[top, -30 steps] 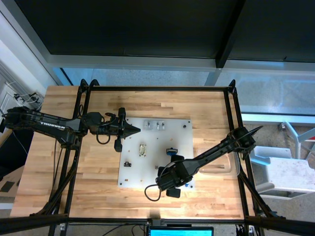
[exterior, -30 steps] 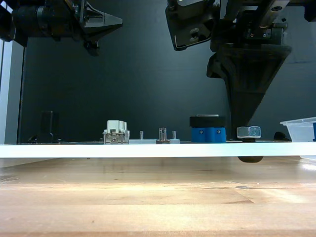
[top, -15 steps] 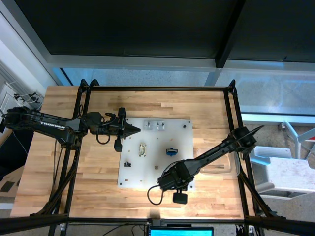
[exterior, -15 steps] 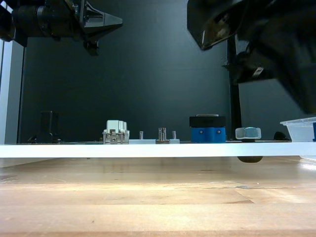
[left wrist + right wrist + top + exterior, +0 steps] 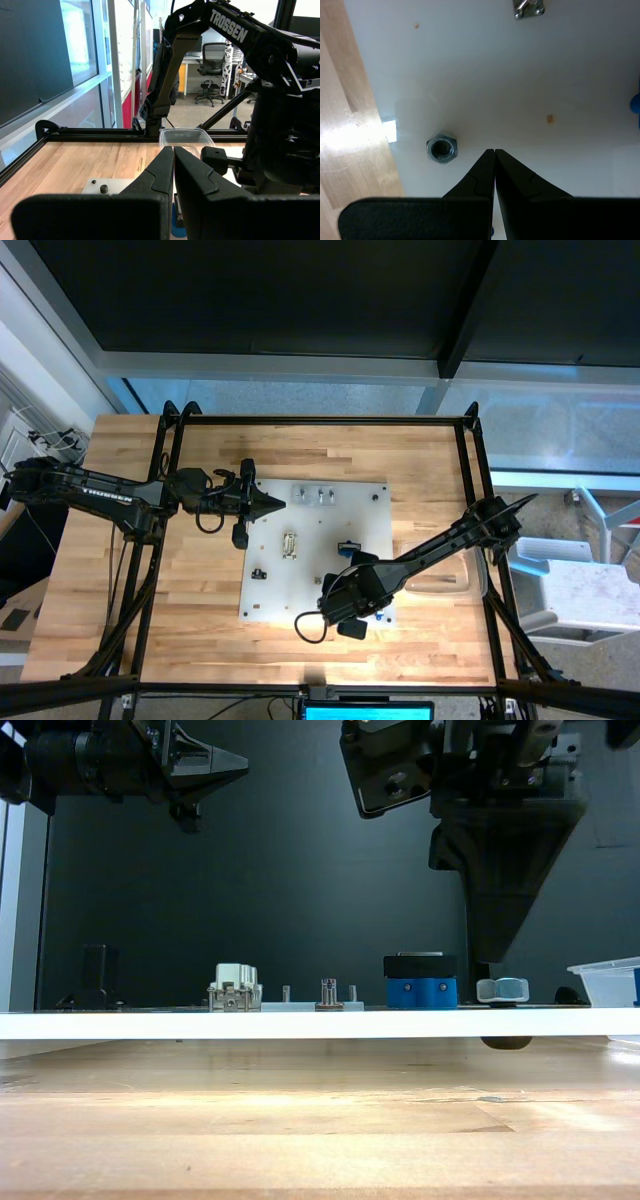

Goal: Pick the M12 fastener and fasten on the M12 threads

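The silver M12 nut [image 5: 441,148] [image 5: 502,990] sits near the white board's [image 5: 268,585] near right edge. In the low view it rests low on its stud, with only a dark sliver under it, so the M12 threads are hidden. My right gripper [image 5: 494,150] [image 5: 487,958] [image 5: 350,608] hangs shut and empty just above the nut, its tips beside it and apart from it. In the high view the right arm covers the nut. My left gripper [image 5: 280,503] [image 5: 240,762] [image 5: 173,149] is shut and held high over the board's far left edge.
A clear tray [image 5: 445,585] [image 5: 610,982] stands off the board's right side. A blue connector [image 5: 421,986] [image 5: 350,547] sits just left of the nut. A grey socket [image 5: 234,990] and small silver posts [image 5: 329,992] stand mid-board. Black frame rails run along the table's left, right and far edges.
The right gripper pulled off the nut, swung out toward the near edge, then came back over the nut, now a little higher. The left arm has not moved.
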Tool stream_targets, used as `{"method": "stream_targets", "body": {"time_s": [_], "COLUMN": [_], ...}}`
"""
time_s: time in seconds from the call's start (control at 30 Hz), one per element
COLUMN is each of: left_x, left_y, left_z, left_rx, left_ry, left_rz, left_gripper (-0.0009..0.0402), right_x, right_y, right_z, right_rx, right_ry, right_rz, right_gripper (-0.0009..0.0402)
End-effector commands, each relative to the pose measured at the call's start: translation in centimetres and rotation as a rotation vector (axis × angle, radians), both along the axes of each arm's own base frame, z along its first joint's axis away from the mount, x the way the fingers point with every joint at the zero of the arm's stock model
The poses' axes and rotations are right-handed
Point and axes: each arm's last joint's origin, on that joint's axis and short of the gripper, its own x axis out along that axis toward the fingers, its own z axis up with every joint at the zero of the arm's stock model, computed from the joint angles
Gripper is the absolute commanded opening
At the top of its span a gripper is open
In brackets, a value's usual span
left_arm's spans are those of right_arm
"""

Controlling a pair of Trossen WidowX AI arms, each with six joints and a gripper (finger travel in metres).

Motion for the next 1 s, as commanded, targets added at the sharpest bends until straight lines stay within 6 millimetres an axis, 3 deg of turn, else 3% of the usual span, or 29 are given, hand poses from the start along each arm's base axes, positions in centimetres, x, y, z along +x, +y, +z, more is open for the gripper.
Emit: {"method": "stream_targets", "body": {"time_s": [0.03, 0.23, 0.43, 0.63, 1.0], "left_x": [0.0, 0.0, 0.0, 0.0, 0.0], "left_y": [0.01, 0.01, 0.0, 0.0, 0.01], "left_z": [0.02, 0.01, 0.01, 0.01, 0.01], "left_rx": [0.0, 0.0, 0.0, 0.0, 0.0], "left_ry": [-0.001, 0.0, 0.0, 0.0, 0.0], "left_rz": [0.0, 0.0, 0.0, 0.0, 0.0], "left_gripper": [0.0, 0.0, 0.0, 0.0, 0.0], "right_x": [0.13, 0.34, -0.06, -0.11, 0.15], "right_y": [0.11, 0.36, 1.04, 0.89, 0.1], "right_z": [-0.64, -1.16, -0.85, -0.53, -0.66], "right_rx": [-0.007, 0.036, 0.272, 0.243, 0.015], "right_ry": [0.008, 0.016, 0.122, 0.104, 0.016], "right_rz": [0.007, 0.013, 0.121, 0.115, 0.064], "right_gripper": [0.0, 0.0, 0.0, 0.0, 0.0]}}
